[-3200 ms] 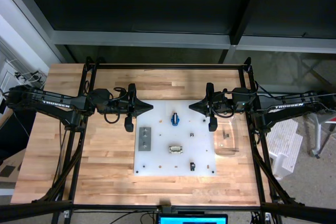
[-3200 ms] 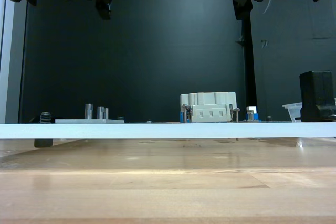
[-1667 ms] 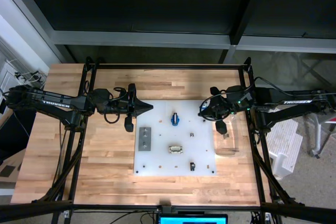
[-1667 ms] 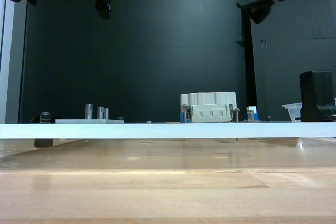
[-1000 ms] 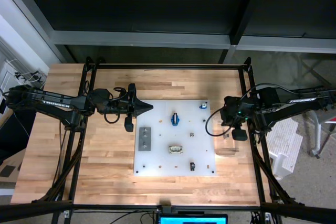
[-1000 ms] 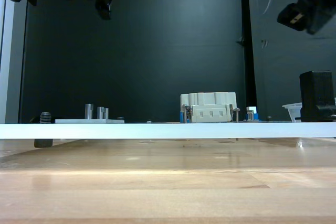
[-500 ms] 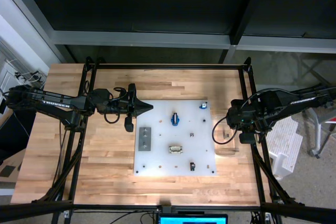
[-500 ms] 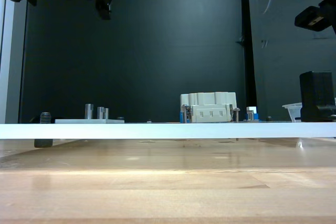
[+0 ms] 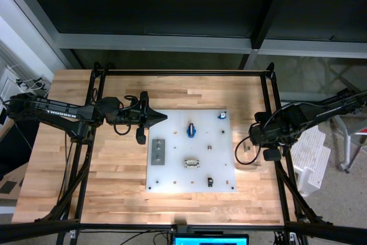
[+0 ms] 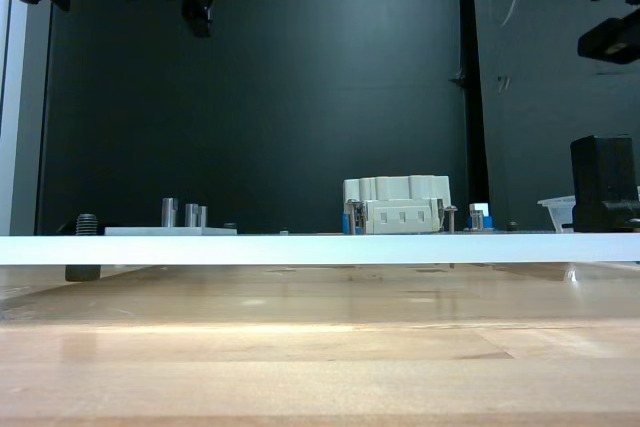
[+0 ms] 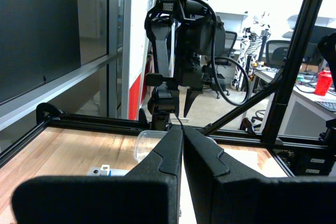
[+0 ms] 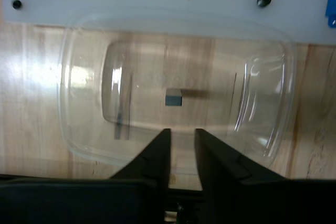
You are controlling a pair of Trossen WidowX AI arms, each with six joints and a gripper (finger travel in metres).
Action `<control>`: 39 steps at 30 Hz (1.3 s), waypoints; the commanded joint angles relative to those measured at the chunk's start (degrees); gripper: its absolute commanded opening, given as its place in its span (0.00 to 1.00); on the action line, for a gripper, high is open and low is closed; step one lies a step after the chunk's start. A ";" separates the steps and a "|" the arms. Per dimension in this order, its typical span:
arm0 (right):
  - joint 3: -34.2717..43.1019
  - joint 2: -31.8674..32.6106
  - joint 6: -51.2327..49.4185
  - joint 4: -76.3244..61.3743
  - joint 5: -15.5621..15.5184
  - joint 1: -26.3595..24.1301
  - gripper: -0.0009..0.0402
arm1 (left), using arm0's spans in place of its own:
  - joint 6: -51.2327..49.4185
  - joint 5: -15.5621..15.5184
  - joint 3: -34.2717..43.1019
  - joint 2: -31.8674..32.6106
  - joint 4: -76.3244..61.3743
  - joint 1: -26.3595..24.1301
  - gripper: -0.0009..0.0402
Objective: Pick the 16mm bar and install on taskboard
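The 16mm bar (image 12: 173, 97) is a small grey block lying free in the middle of a clear plastic tray (image 12: 81, 129), just off the right edge of the white taskboard (image 9: 172, 183). My right gripper (image 12: 182, 145) hangs above the tray, pointing down, empty, with a narrow gap between its fingers; from overhead the right gripper (image 9: 256, 140) sits at the tray's (image 9: 239, 162) outer side. My left gripper (image 9: 163, 117) hovers high over the board's far left corner, shut on nothing, its fingers (image 11: 170, 156) pressed together.
On the board stand a grey plate with pegs (image 9: 157, 152), a blue part (image 9: 191, 130), a beige connector (image 9: 192, 164) and a small black block (image 9: 210, 182). Black frame posts (image 9: 274, 113) border the table near the right arm.
My right arm has swung from above the board's far right side out to the right and turned downward over the tray. The bar and my left arm have not moved.
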 commanded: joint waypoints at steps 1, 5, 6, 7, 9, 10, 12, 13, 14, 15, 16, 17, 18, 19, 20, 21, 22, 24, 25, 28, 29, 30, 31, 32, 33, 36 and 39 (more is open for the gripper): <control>-1.60 0.31 0.63 0.98 0.00 0.15 0.31 | 0.00 0.00 0.02 0.02 0.02 0.00 0.02; -2.49 1.66 0.66 2.34 0.04 0.33 0.42 | 0.00 0.00 0.02 0.02 0.02 0.00 0.02; -2.69 2.01 0.79 2.62 0.20 0.33 0.44 | 0.02 0.00 0.02 0.02 0.02 0.00 0.02; -2.93 2.47 0.87 2.93 0.24 0.33 0.46 | 0.02 0.00 0.02 0.02 0.02 0.00 0.02; -3.69 3.45 0.81 4.00 0.83 0.42 0.49 | 0.02 0.00 0.02 0.02 0.02 0.00 0.02; -4.22 3.85 0.81 4.76 1.66 0.44 0.51 | 0.02 0.00 0.02 0.02 0.02 0.00 0.02; -5.40 4.42 0.85 6.19 2.05 0.61 0.54 | 0.00 0.00 0.02 0.02 0.02 0.00 0.02; -5.92 4.61 0.85 6.93 2.05 0.70 0.55 | 0.02 0.00 0.02 0.02 0.02 0.00 0.02; -6.38 4.83 1.03 7.58 1.97 0.74 0.56 | 0.00 0.00 0.02 0.02 0.02 0.00 0.02; -6.80 5.09 1.57 8.24 1.97 0.92 0.57 | 0.00 0.00 0.02 0.02 0.02 0.00 0.02; -7.13 5.35 2.47 8.79 1.95 1.11 0.58 | 0.00 -0.02 0.02 0.02 0.02 0.00 0.02; -7.39 5.62 2.89 9.20 1.95 1.20 0.59 | 0.02 0.00 0.02 0.02 0.02 0.00 0.02; -7.63 5.75 2.99 9.55 1.99 1.27 0.59 | 0.02 0.00 0.02 0.02 0.02 0.00 0.02; -8.00 5.88 2.80 10.08 2.03 1.38 0.60 | 0.02 0.00 0.02 0.02 0.02 0.00 0.02; -8.39 5.97 2.71 10.60 2.03 1.46 0.60 | 0.00 0.00 0.02 0.02 0.02 0.00 0.02; -8.81 5.97 2.67 11.06 2.03 1.64 0.60 | 0.00 -0.02 0.02 0.02 0.02 0.00 0.02; -9.22 5.97 2.69 11.50 1.97 1.86 0.60 | 0.02 0.00 0.02 0.02 0.02 0.00 0.02; -9.94 5.97 2.69 12.31 1.95 2.23 0.60 | 0.00 0.00 0.02 0.02 0.02 0.00 0.02; -10.25 5.97 2.67 12.59 1.97 2.32 0.60 | 0.02 0.00 0.02 0.02 0.02 0.00 0.02; -10.86 5.97 2.67 13.44 1.99 2.47 0.60 | 0.00 0.00 0.02 0.02 0.02 0.00 0.02; -11.06 5.97 2.67 13.84 2.25 2.56 0.60 | 0.00 0.00 0.02 0.02 0.02 0.00 0.02; -11.32 5.97 2.69 14.14 2.82 2.58 0.60 | 0.02 0.00 0.02 0.02 0.02 0.00 0.02; -11.58 5.97 2.69 14.32 2.99 2.60 0.60 | 0.02 0.00 0.02 0.02 0.02 0.00 0.02; -11.93 5.97 2.69 14.58 2.99 2.67 0.60 | 0.02 0.00 0.02 0.02 0.02 0.00 0.02; -12.37 5.97 2.69 14.93 2.99 2.69 0.60 | 0.02 -0.02 0.02 0.02 0.02 0.00 0.02; -14.14 5.97 2.71 17.20 2.93 2.91 0.60 | 0.00 0.00 0.02 0.02 0.02 0.00 0.02; -15.91 5.97 2.73 19.34 2.95 3.15 0.60 | 0.00 0.00 0.02 0.02 0.02 0.00 0.02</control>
